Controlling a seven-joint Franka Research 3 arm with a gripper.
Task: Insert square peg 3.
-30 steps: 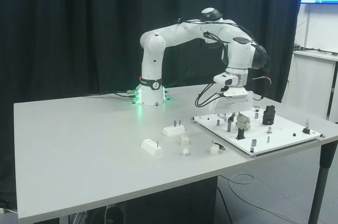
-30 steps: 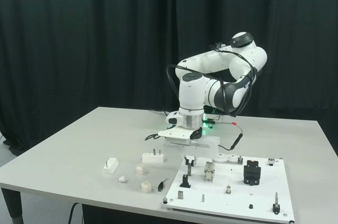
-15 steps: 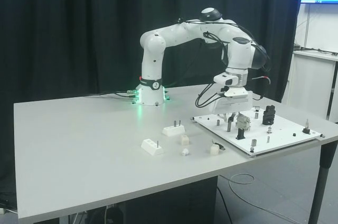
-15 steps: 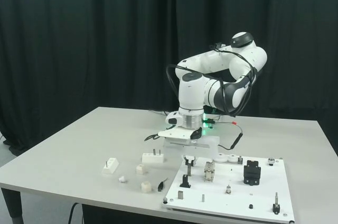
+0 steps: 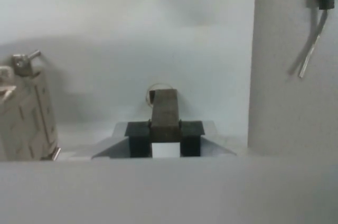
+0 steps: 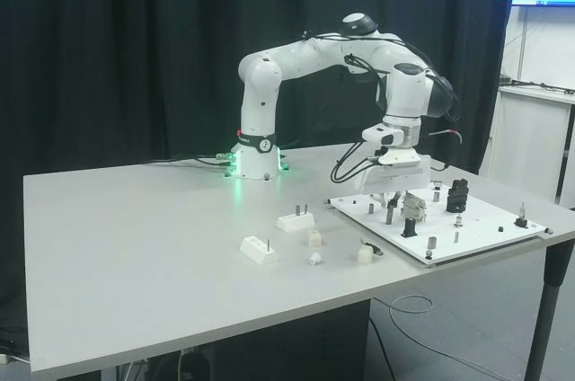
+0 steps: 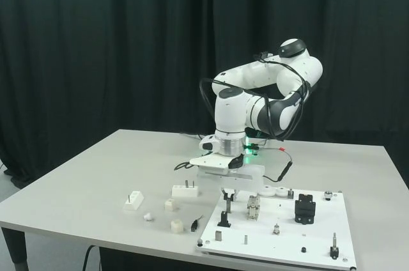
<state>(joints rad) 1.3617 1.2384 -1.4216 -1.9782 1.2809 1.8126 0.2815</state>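
On the grey table (image 6: 135, 228) lie 2 white blocks with upright pins (image 6: 259, 249) (image 6: 296, 221), 3 small white pieces (image 6: 314, 238) (image 6: 315, 260) (image 6: 365, 255) and a small black plug with a cable (image 7: 194, 224); black curtains (image 7: 128, 41) hang behind

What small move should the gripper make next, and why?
Probably a slow, straight descent. In the wrist view the gripper holds the peg upright, its tip at a hole in the white board. Whether the tip has entered is unclear.
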